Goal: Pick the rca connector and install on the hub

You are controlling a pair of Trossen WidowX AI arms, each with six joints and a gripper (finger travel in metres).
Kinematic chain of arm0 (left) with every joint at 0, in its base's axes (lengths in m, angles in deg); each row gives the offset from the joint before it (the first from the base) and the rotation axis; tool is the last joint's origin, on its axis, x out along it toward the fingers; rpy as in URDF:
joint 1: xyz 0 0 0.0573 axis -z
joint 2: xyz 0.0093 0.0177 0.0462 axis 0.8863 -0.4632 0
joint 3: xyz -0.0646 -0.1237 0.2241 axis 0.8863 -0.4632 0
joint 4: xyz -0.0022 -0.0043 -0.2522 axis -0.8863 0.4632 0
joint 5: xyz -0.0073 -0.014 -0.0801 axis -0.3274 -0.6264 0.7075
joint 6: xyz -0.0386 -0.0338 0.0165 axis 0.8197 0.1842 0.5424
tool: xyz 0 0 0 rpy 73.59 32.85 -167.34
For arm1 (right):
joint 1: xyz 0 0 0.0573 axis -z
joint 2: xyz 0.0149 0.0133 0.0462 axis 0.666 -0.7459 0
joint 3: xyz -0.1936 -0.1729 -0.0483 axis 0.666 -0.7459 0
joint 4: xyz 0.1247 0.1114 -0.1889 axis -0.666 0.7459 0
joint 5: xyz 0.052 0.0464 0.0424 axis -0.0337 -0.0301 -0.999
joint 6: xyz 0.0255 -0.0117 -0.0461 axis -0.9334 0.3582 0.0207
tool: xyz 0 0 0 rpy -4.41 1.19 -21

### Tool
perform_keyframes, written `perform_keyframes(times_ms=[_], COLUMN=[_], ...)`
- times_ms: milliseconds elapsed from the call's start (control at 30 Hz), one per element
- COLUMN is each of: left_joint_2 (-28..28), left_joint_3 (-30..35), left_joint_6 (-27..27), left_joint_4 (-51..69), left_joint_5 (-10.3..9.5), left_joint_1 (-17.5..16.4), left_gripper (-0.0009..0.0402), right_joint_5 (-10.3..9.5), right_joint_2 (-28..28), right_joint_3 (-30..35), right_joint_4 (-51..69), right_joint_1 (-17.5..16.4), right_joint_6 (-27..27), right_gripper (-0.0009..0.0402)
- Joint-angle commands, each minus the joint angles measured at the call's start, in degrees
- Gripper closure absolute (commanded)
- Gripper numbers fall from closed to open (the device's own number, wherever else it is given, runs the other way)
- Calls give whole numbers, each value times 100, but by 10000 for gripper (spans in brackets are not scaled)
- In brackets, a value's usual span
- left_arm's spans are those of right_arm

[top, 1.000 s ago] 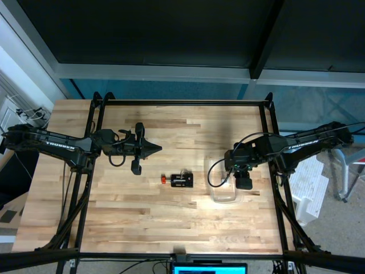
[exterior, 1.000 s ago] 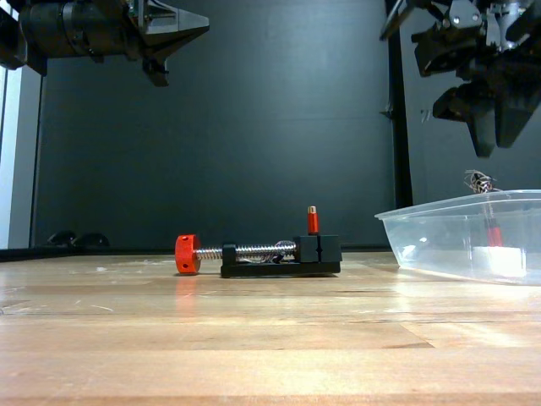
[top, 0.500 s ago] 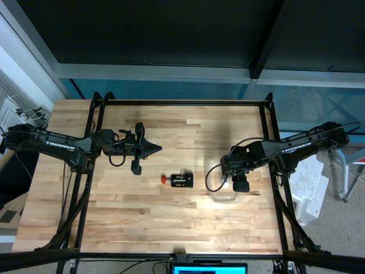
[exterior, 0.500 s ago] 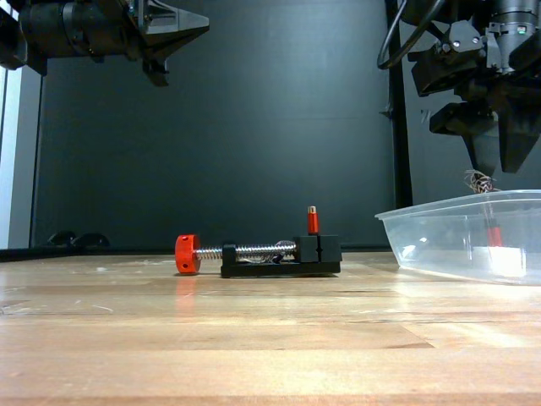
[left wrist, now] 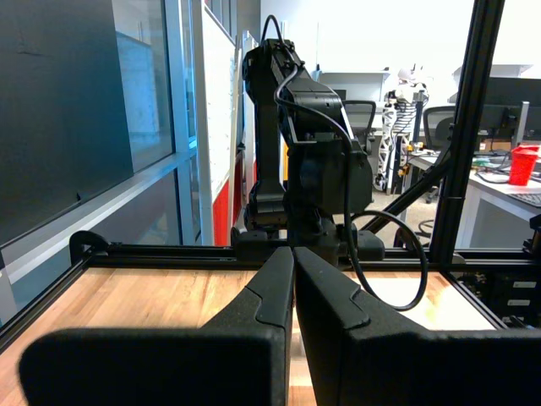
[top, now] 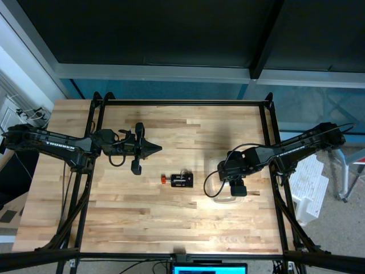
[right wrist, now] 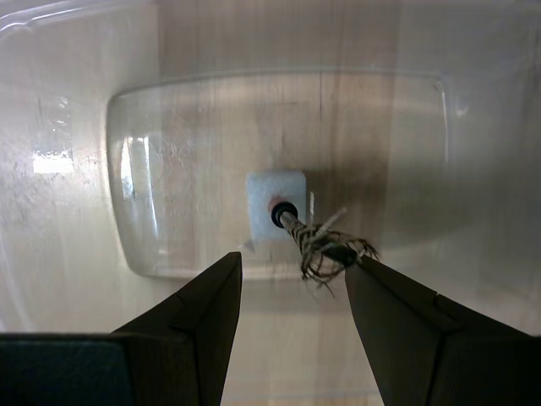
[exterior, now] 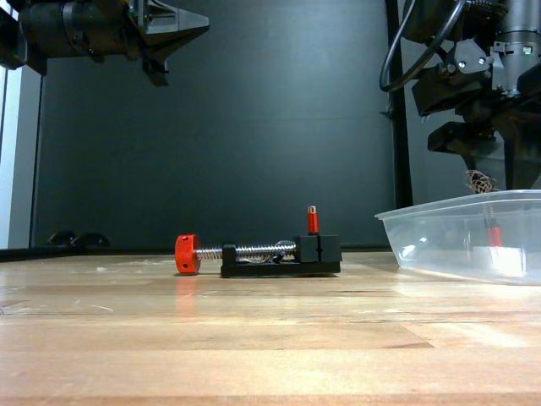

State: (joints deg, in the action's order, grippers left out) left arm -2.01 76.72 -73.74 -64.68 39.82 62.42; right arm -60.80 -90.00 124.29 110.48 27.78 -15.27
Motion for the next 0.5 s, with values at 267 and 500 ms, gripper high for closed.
perform_keyframes(times_ms=[267, 500], left_joint_2=[-2, -2], left_joint_3=[0, 0], left_joint_6=[-2, 0], left_joint_4=[-4, -2], left_joint_5=[0, 0], left_joint_1=[0, 0], left_gripper=[393, 393], right_joint_5=[4, 0], right_joint_2=[-247, -372], right_joint_3=[-94, -225], right_joint_4=[-358, -619], right_joint_1=[-55, -72], right_joint_6=[4, -2], right_gripper=[224, 224])
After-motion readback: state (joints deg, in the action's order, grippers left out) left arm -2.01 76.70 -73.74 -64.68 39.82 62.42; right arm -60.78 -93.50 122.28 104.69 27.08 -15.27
